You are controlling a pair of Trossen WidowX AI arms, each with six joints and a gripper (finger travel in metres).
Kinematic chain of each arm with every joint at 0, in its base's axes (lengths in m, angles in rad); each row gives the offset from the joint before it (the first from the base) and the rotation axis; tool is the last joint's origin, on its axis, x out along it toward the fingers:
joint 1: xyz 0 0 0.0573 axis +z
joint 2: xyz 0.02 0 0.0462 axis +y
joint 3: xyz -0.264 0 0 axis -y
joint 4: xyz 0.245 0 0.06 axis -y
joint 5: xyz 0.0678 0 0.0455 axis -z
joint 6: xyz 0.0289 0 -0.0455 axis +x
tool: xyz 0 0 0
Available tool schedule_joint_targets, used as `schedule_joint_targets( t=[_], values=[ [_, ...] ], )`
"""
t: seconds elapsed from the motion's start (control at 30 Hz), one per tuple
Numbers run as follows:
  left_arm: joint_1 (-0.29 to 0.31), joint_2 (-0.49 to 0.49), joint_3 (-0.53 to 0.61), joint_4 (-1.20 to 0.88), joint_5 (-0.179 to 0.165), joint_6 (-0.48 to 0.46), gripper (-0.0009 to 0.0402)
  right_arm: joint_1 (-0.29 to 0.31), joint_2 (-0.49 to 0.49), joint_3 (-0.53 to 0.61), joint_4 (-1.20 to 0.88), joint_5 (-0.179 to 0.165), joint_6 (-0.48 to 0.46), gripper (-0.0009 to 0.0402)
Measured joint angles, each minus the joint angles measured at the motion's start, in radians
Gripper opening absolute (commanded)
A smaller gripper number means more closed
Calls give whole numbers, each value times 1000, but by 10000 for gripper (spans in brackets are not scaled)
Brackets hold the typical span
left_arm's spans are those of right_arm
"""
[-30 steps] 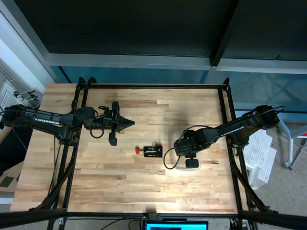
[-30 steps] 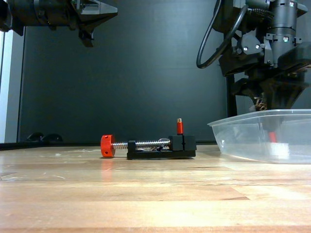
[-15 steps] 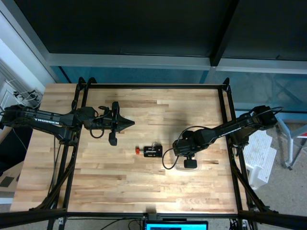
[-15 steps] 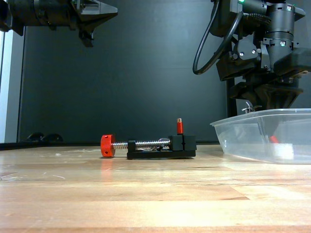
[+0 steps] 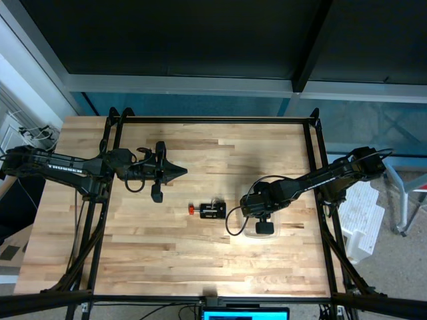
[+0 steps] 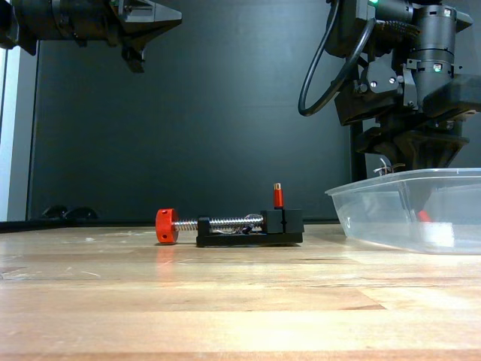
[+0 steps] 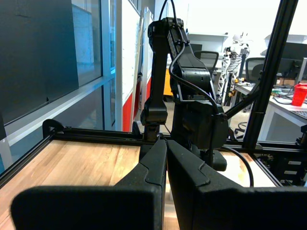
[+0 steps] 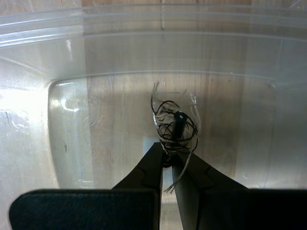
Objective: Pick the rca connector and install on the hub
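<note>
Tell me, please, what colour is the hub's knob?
Red knob, clearest in low view. Left hand parked high; right hand holds the rca connector over the tray.

Hub [image 5: 212,211] sits on table [image 5: 167,247]. Tray [image 6: 376,214] just R of hub. Right gripper [image 8: 166,154] above tray, rca connector [image 8: 176,122] betw. its tips. Left gripper [image 5: 181,171] high up, L of & behind hub.

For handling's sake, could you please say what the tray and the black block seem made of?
Tray: clear glossy plastic, see-through walls. Block: matte black, likely plastic; red knob on a shiny ribbed rod, probably metal. Right gripper holds the wiry plug over the tray, fingers shut; left gripper parked high, shut.
</note>
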Motion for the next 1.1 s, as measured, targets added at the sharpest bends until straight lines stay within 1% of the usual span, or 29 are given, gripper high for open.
schedule_joint_targets(
  t=[0.2,0.43,0.67,0.77,0.87,1.1],
  values=[
    [0,0,0,0,0,0,0,0,0,0,0,13,0,0],
    [0,0,0,0,0,0,0,1,-19,0,-3,15,0,0],
    [0,0,0,0,0,0,0,2,-70,0,-2,18,0,0],
    [0,0,0,0,0,0,0,3,-100,-9,1,24,0,0],
    [0,0,0,0,0,0,0,4,-135,-31,17,46,0,0],
    [0,0,0,0,0,0,0,9,-227,-98,90,48,9,0]
  ],
)
